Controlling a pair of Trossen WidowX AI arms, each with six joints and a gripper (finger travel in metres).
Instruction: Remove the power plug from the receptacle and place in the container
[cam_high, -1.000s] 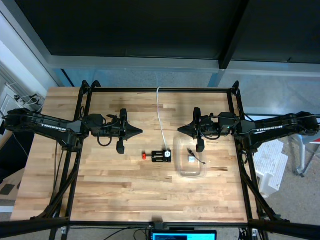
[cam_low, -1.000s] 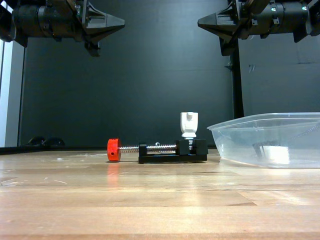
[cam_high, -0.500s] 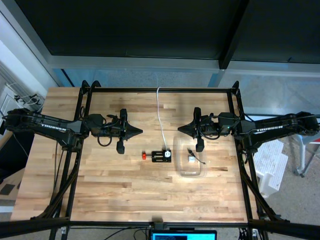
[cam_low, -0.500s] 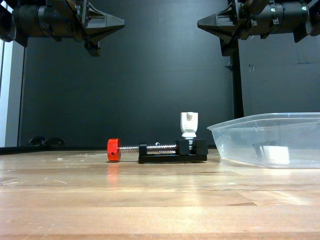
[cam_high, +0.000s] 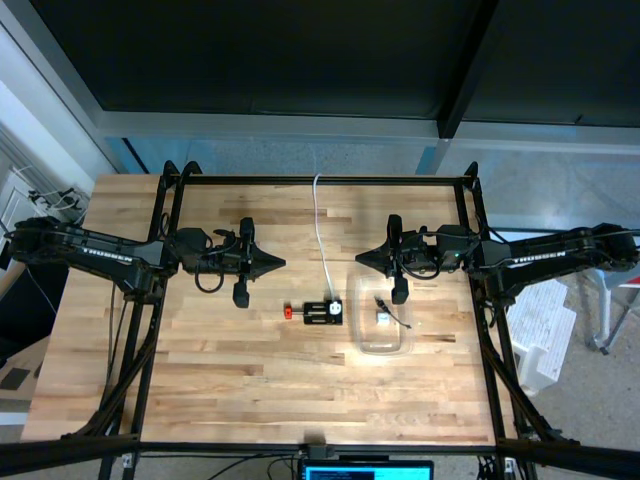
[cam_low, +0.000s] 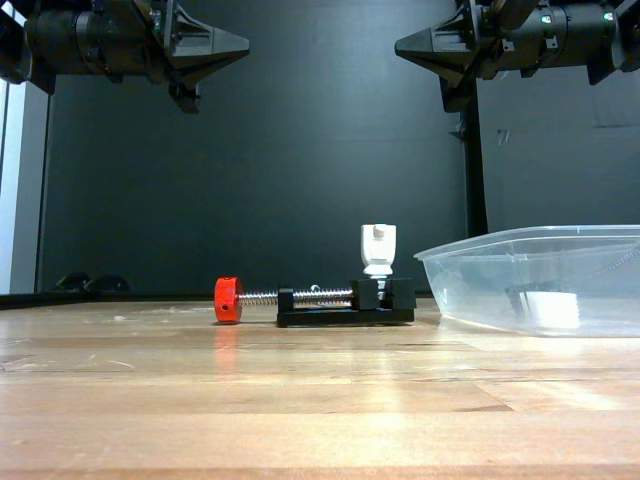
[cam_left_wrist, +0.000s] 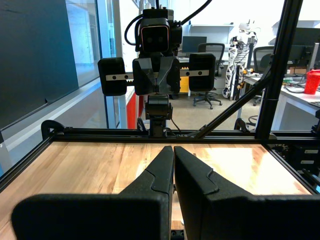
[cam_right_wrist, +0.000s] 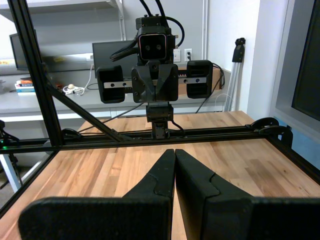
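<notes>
- The left gripper (cam_high: 279, 264) hangs high over the wooden table (cam_high: 220, 370), left of the black vise (cam_high: 320, 313). Its fingers (cam_left_wrist: 162, 167) are pressed together and hold nothing.
- The right gripper (cam_high: 361, 258) hangs just as high, above the far end of the container (cam_high: 386, 343). Its fingers (cam_right_wrist: 165, 167) are also pressed together and hold nothing.
- The two gripper tips point at each other across the gap.
- The power plug (cam_high: 381, 302) lies inside the container, well below the right gripper and slightly nearer the camera; its thin black wire trails toward the tray's right side.
- A small white cube (cam_high: 384, 318) sits just beside the plug.
- The receptacle (cam_low: 378, 246) stands upright in the vise, whose red knob (cam_low: 228, 299) points left; its white cable (cam_high: 322, 230) runs to the far edge.
</notes>
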